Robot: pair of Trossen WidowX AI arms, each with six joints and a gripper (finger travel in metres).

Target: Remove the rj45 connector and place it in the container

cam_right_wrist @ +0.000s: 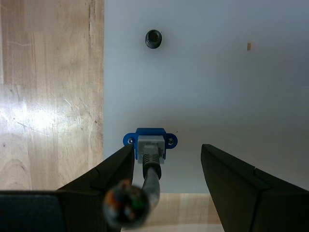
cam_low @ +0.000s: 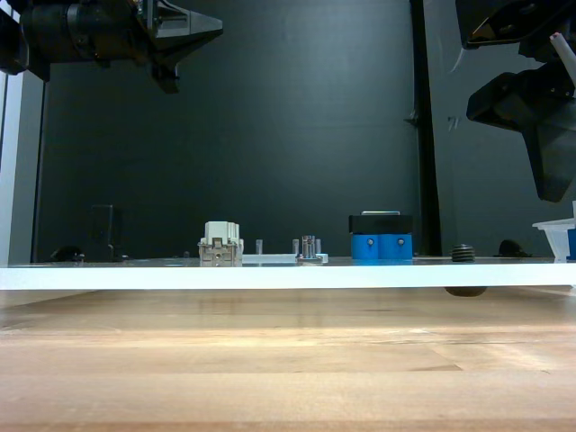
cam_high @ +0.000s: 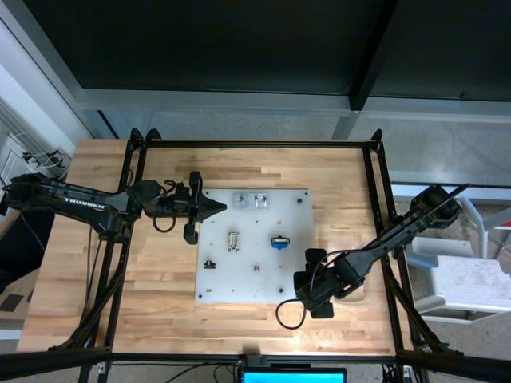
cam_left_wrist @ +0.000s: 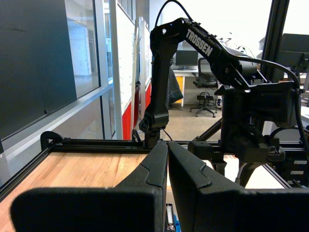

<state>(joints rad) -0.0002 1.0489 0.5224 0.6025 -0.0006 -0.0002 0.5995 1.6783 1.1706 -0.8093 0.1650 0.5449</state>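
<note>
The rj45 connector (cam_right_wrist: pixel 151 149) is a grey plug seated in a blue socket (cam_right_wrist: pixel 150 138) on the white board (cam_right_wrist: pixel 207 87). Its short dark cable (cam_right_wrist: pixel 150 181) rises toward the camera and ends in cut coloured wires. My right gripper (cam_right_wrist: pixel 166 151) hangs open above it, one finger (cam_right_wrist: pixel 112 170) beside the plug and the other finger (cam_right_wrist: pixel 232 180) well to the side. From above, the socket (cam_high: pixel 279 242) lies just up-left of the right gripper (cam_high: pixel 308 279). The clear container (cam_high: pixel 363 297) sits beside that gripper, off the board. My left gripper (cam_high: pixel 214 207) is shut, raised over the board's left edge.
On the board (cam_high: pixel 239 275) stand a pale grey connector block (cam_high: pixel 233 242), clear parts (cam_high: pixel 249 199) near the far edge, a small black piece (cam_high: pixel 210 263) and a black screw (cam_right_wrist: pixel 153 38). A black frame (cam_high: pixel 255 144) rings the wooden table (cam_high: pixel 160 311).
</note>
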